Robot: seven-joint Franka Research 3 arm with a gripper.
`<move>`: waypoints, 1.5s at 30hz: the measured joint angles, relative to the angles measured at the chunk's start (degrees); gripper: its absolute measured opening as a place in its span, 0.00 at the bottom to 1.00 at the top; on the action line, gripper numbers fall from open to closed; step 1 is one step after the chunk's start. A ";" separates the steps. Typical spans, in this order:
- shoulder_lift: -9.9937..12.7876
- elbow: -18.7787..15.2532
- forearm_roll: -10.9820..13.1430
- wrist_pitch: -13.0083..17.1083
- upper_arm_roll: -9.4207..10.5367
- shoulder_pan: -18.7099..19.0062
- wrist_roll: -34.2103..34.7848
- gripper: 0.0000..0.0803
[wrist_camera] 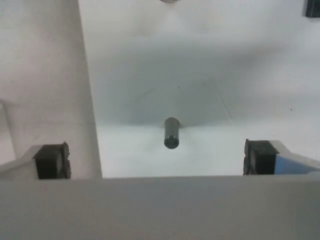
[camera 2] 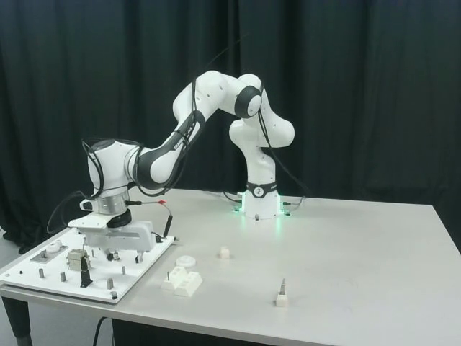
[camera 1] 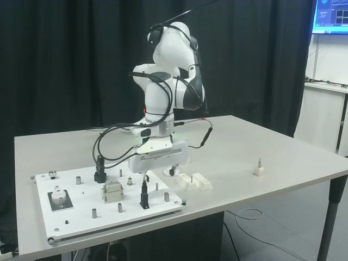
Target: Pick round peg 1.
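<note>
One round peg (wrist_camera: 171,133) stands between the pincer's (wrist_camera: 157,161) spread fingers.

Both room views look from in front of the grey table (camera 1: 283,147), sharing the white arm (camera 2: 194,122) and white board (camera 1: 109,209). The wrist view looks straight down, close above the board.

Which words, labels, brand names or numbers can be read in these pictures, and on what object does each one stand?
None can be read.
The screen in the first room view shows marks that are too small to read.
No readable text on the white arm, the white board, or the peg in the wrist view.
</note>
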 joint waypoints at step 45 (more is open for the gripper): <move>-0.51 4.89 0.14 -7.71 -1.65 0.20 3.49 1.00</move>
